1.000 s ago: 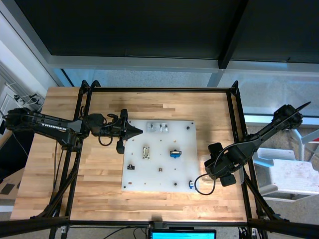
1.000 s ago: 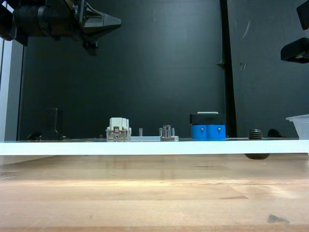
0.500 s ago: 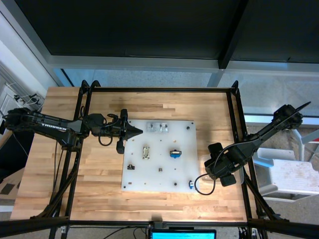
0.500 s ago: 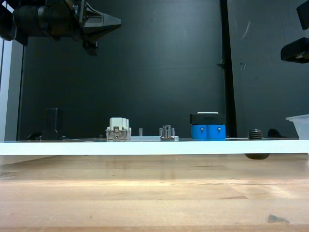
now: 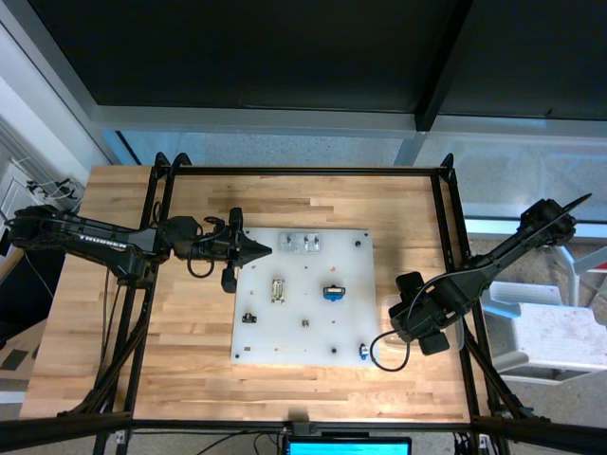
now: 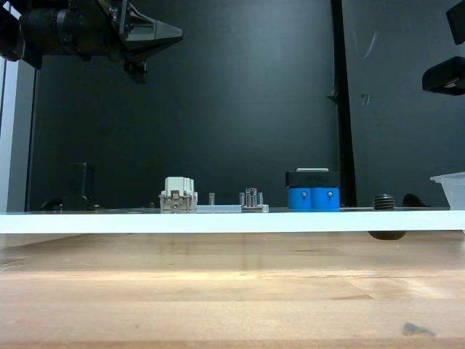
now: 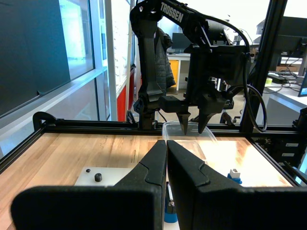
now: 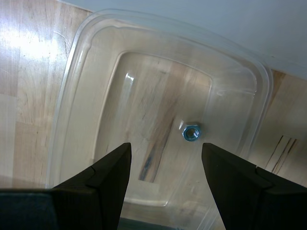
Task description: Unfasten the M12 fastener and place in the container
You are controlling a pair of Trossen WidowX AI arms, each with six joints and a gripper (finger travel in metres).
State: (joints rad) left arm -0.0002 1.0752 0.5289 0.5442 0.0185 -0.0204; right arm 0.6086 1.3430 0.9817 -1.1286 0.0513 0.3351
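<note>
Now the small silver six-sided metal nut [image 8: 191, 132] lies flat on the floor of the clear see-through plastic tub [image 8: 72, 67], which has rounded corners and a thick rim. The nut looks shiny, a bit blue in the light, with a round hole in its middle. It sits alone, near one end wall of the tub but not touching it. Through the tub you can see the light wooden table [image 5: 190, 379] under it.

The right gripper [image 8: 164, 146] hangs over the tub, pointing down into it. Its two black fingers [image 8: 108, 177] are spread wide and hold nothing. The nut lies below the gap between them, closer to one finger.

On the flat white board [image 5: 285, 336], the short black ribbed stud [image 6: 383, 202] stands bare, with its ribs showing. A blue block [image 6: 312, 198] stands on the board too.

The left gripper [image 7: 166, 143] is up in the air over the far left part of the board, well apart from the tub. Its fingers are pressed together with nothing between them.
</note>
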